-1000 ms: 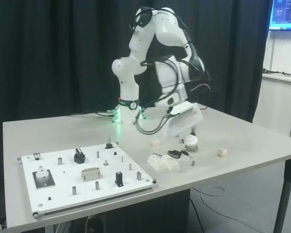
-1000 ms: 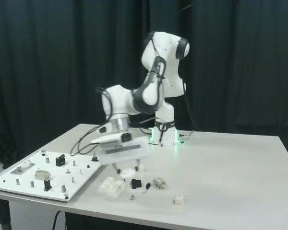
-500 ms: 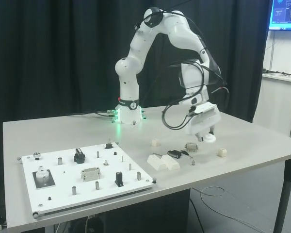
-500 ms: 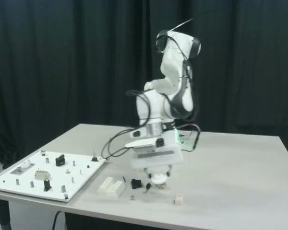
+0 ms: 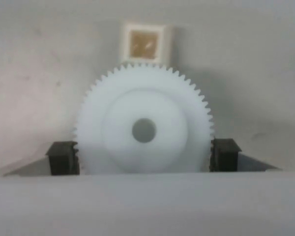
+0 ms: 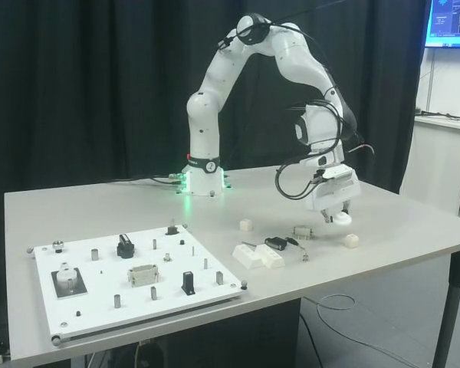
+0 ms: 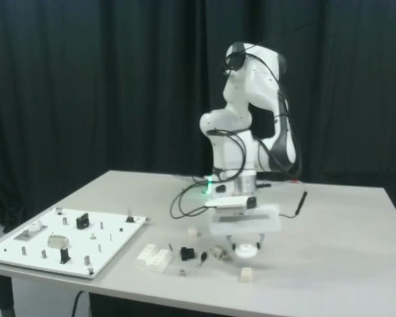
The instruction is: Place large gear.
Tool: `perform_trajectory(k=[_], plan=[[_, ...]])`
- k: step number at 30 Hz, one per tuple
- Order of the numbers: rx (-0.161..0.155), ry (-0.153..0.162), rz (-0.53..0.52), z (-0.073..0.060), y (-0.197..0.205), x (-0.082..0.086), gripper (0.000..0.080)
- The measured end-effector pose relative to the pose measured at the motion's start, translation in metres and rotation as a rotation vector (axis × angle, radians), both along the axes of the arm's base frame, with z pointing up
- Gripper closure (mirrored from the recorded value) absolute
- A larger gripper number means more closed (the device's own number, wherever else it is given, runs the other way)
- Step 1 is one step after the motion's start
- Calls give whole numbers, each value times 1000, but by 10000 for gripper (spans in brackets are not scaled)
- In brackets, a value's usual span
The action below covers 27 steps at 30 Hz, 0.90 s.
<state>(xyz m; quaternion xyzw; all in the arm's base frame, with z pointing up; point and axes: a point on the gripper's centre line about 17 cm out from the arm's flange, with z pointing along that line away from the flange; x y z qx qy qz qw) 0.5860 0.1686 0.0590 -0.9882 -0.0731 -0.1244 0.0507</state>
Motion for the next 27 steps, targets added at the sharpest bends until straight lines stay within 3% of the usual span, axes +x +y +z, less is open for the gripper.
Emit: perform_trajectory(k=[15,25,26,27], plan=[[-33,24,-54,-33,44,-27,215],[-38,25,-69,-41,56,-34,215],[-36,24,-72,-40,57,-34,88],[-34,23,-75,-40,59,-33,88]])
